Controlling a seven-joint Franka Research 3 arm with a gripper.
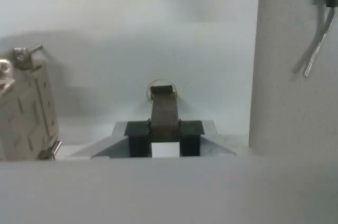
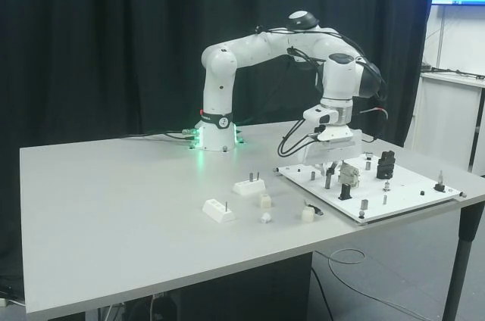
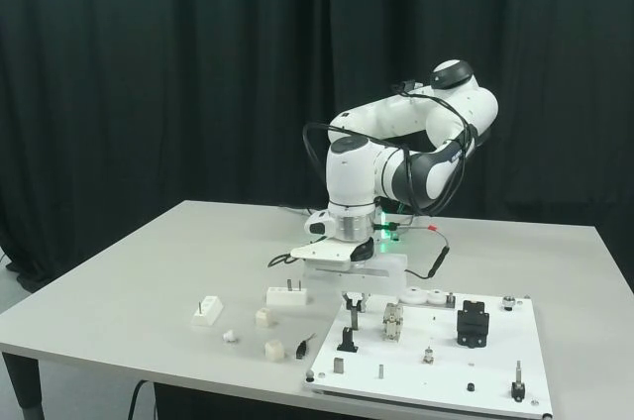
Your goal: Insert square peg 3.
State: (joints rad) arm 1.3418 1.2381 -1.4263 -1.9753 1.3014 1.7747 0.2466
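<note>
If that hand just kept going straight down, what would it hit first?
Most likely the white board. The hand grips a square peg, whose tip sits at a round hole there; how far above it is unclear.

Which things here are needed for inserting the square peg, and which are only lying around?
Needed:
- gripper, shut on the square peg
- white board with its hole

Lying around:
- white blocks on the grey table
- metal connector
- black fixture
</note>
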